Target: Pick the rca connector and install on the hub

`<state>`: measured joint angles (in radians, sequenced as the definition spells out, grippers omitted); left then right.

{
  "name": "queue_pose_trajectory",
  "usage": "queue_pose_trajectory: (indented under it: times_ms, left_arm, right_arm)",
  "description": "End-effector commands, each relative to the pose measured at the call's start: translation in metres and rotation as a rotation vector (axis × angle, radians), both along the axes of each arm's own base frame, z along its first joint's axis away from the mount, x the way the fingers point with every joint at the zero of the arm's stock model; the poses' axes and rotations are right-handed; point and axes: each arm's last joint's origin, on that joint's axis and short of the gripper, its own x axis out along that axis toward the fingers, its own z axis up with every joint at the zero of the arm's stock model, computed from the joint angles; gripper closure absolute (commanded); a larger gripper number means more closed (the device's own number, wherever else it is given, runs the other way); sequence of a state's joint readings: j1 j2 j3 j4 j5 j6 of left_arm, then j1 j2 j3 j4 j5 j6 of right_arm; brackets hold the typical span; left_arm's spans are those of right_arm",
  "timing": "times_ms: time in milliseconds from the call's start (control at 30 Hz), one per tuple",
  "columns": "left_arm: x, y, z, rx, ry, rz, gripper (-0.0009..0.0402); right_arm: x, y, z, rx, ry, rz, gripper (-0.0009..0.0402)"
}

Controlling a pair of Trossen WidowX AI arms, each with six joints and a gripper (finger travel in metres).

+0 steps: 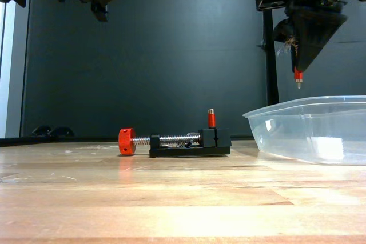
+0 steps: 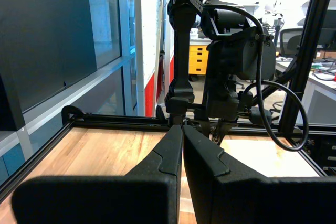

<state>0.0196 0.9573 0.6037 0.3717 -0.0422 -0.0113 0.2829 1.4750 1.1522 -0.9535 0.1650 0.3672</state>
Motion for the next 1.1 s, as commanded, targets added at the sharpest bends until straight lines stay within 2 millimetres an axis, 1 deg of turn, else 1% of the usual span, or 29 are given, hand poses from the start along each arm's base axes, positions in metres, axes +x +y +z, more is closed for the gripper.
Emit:
queue_pose_trajectory:
  times_ms: [33, 400, 600, 767, 933, 1100]
  left_arm:
    - [0.0, 0.0, 0.0, 0.0, -0.001, 0.0, 0.0392]
    - [0.0, 0.0, 0.0, 0.0, -0.001, 0.0, 0.0392]
    - [0.0, 0.0, 0.0, 0.0, -0.001, 0.0, 0.0392]
    - [0.0, 0.0, 0.0, 0.0, -0.001, 0.0, 0.0392]
    - [0.0, 0.0, 0.0, 0.0, -0.001, 0.0, 0.0392]
    - [0.0, 0.0, 0.0, 0.0, -0.001, 0.0, 0.0392]
  right_arm:
    - [0.012, -0.001, 0.0, -0.008, 0.009, 0.005, 0.0387]
    - [0.062, -0.001, -0.001, -0.021, 0.015, 0.032, 0.0387]
    - [0.085, 0.0, -0.005, -0.026, 0.018, 0.036, 0.0387]
    - [0.1, 0.001, -0.006, -0.026, 0.01, 0.038, 0.0387]
    - [0.113, 0.0, -0.012, -0.029, 0.016, 0.037, 0.0387]
    - [0.12, 0.0, -0.015, -0.032, 0.019, 0.04, 0.0387]
